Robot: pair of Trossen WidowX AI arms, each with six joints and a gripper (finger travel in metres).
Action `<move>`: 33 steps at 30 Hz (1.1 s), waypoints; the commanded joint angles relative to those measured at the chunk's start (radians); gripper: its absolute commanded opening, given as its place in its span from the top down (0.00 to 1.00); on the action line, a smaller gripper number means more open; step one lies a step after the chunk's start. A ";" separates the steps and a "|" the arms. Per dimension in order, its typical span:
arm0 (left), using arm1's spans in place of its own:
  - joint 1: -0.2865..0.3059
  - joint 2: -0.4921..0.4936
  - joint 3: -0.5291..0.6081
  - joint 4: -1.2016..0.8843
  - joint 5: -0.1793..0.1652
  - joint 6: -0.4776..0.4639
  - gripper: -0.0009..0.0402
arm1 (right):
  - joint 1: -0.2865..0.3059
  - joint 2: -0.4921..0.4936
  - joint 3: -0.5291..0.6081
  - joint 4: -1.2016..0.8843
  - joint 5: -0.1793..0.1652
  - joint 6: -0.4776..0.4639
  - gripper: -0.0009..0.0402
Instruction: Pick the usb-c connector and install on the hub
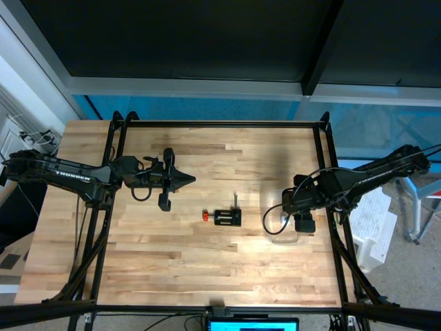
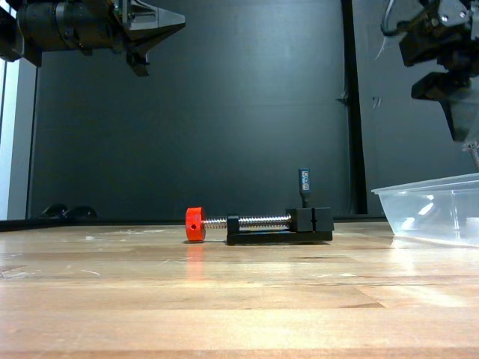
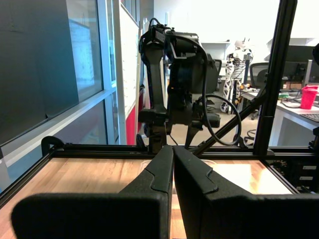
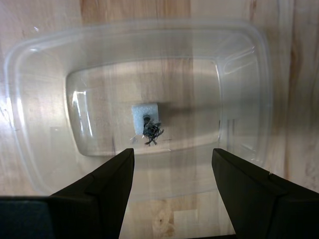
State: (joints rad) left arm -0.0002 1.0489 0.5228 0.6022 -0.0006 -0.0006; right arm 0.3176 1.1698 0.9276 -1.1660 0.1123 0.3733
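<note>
The usb-c connector (image 4: 145,116) is lying mid-floor in the clear tray (image 4: 249,45), near the desk's right edge; I am hovering the right gripper (image 4: 173,154) over it, fingers spread, holding nothing; I judge the pick is only beginning, calling for a straight descent; the hub (image 1: 226,217) is sitting mid-desk; the left gripper (image 1: 185,179) is hanging closed over the left half.
</note>
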 commanded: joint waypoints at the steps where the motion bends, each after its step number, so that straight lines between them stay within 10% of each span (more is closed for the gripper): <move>1: 0.000 0.000 0.000 0.000 0.000 0.000 0.98 | 0.006 0.000 -0.043 0.045 -0.009 0.009 0.45; 33: 0.000 0.000 0.000 0.000 0.000 0.000 0.98 | 0.037 0.100 -0.215 0.309 0.000 0.068 0.47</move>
State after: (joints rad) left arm -0.0002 1.0489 0.5228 0.6022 -0.0002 -0.0002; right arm 0.3534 1.2644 0.7166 -0.8665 0.1120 0.4435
